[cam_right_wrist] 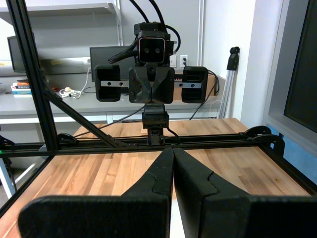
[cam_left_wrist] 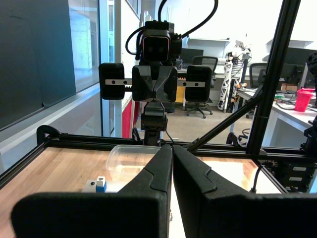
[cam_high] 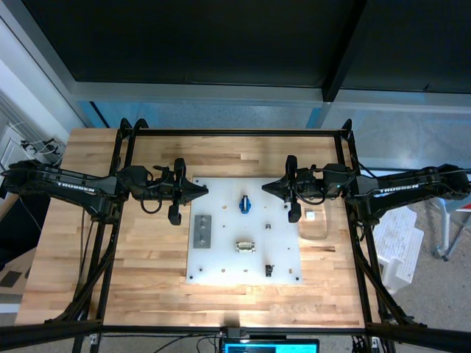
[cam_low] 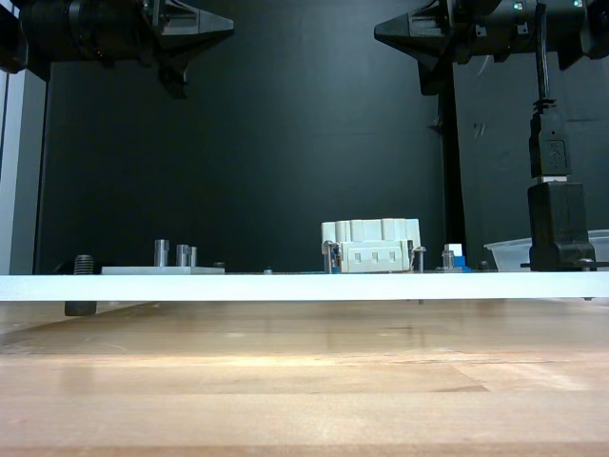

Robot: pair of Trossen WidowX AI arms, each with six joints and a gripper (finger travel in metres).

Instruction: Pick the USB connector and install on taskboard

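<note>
USB connector (cam_high: pixel 269 270) stands upright on taskboard (cam_high: pixel 221 259); left pincer (cam_high: pixel 204 190) and right pincer (cam_high: pixel 265 185) hover above, both closed.

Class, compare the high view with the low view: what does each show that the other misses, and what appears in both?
Only the high view shows the taskboard as a full square with its screw holes. Only the low view shows the board's edge lifted off the wooden tabletop and the USB connector standing upright. Both show the left gripper and right gripper, shut, hovering above the board's far edge, plus the grey block and silver connector.
</note>
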